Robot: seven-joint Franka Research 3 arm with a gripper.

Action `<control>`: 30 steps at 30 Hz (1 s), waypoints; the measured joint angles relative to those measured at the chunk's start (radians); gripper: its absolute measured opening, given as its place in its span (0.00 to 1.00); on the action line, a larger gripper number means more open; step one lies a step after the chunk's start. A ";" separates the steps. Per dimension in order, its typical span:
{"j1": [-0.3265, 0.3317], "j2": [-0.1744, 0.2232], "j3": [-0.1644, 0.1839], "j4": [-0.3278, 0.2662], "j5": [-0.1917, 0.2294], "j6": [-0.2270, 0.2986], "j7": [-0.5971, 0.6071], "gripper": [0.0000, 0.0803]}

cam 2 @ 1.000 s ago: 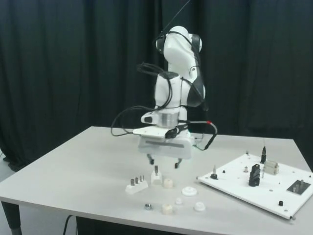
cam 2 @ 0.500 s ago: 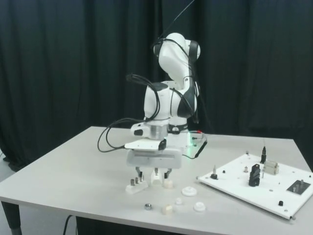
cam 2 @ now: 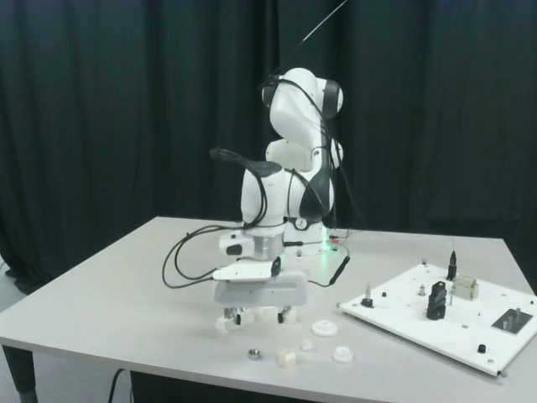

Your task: Pick bolt 4.

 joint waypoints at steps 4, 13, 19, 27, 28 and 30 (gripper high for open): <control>-0.009 0.028 0.000 0.019 0.023 0.001 -0.035 1.00; -0.029 0.082 0.000 0.044 0.087 0.001 -0.106 1.00; -0.036 0.103 0.000 0.048 0.117 0.001 -0.134 1.00; -0.036 0.121 0.000 0.049 0.132 0.002 -0.146 1.00; -0.036 0.123 0.000 0.049 0.132 0.003 -0.146 1.00; -0.035 0.127 0.000 0.049 0.132 0.007 -0.146 1.00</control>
